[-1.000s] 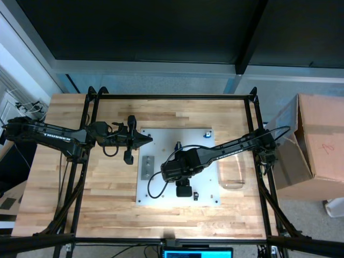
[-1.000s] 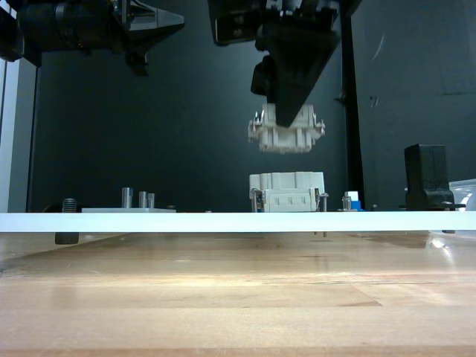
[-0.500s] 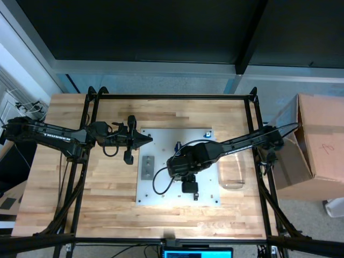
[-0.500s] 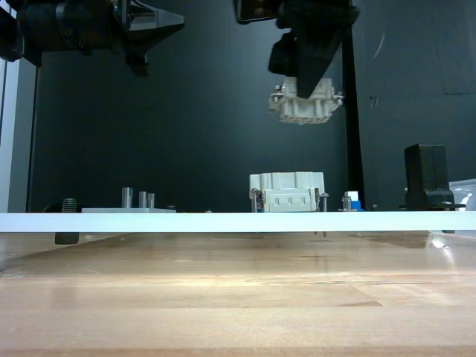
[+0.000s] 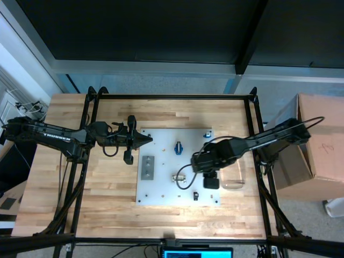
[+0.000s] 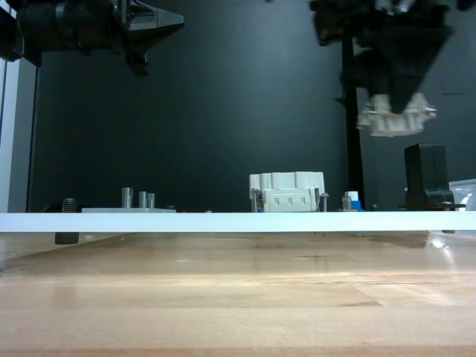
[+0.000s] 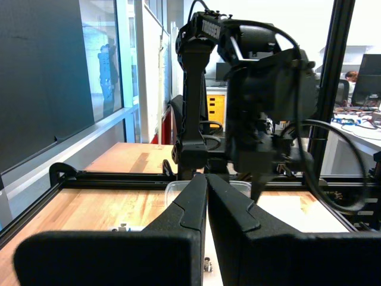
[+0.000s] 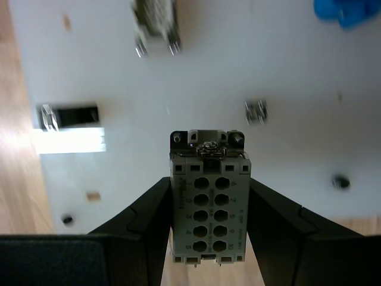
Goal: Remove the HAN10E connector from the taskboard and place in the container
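While right end effector (image 5: 210, 181) clamps connector (image 6: 395, 123) aloft, left end effector (image 7: 206, 179) pinched over board-edge (image 5: 140, 161)

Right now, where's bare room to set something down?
Bare table wood between taskboard and near edge. Crowded at board's right: right gripper holds HAN10E connector aloft, clear of its seat, beside container. Left gripper, shut, hovers by board's far-left corner.

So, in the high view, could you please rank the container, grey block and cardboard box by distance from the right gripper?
Right gripper holds the HAN10E connector aloft.
1. Container, just to its right.
2. Grey block, on the board.
3. Cardboard box, off the table.
Left gripper: shut, over board's far-left corner.
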{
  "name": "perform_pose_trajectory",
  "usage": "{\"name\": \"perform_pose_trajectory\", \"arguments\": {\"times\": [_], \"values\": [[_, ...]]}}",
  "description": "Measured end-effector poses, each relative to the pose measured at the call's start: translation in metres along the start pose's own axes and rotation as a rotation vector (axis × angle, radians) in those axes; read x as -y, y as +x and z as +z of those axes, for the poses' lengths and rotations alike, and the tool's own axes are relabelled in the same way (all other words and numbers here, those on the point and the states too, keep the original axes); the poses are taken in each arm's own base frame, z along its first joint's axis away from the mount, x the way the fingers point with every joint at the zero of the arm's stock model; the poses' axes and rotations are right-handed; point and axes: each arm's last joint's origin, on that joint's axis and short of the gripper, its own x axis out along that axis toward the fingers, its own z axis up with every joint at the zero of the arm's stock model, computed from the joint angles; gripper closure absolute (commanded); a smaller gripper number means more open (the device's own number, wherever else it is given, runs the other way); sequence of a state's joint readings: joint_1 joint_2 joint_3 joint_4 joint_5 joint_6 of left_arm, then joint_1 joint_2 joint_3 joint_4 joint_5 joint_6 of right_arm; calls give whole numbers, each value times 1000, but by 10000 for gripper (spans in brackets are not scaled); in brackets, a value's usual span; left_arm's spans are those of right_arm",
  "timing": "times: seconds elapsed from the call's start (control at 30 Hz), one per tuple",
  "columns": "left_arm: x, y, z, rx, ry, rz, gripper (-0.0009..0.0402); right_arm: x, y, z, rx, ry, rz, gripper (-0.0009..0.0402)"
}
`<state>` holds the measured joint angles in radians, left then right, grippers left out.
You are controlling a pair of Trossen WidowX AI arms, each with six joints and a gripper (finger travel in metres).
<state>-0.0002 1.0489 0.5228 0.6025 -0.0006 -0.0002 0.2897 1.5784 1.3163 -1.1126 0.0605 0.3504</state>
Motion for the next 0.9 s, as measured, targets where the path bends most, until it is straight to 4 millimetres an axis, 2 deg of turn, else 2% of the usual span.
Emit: {"name": "perform_pose_trajectory", "arguments": {"times": [0.53,0.73,0.9], "values": [[0,0,0,-1,0,0,393,21,9,-84,-35,46,-6,381],[0,0,0,0,0,0,393,25,13,-106,-35,64,-3,367],[0,0,0,0,0,0,393,25,26,-117,-62,73,-13,357]]}}
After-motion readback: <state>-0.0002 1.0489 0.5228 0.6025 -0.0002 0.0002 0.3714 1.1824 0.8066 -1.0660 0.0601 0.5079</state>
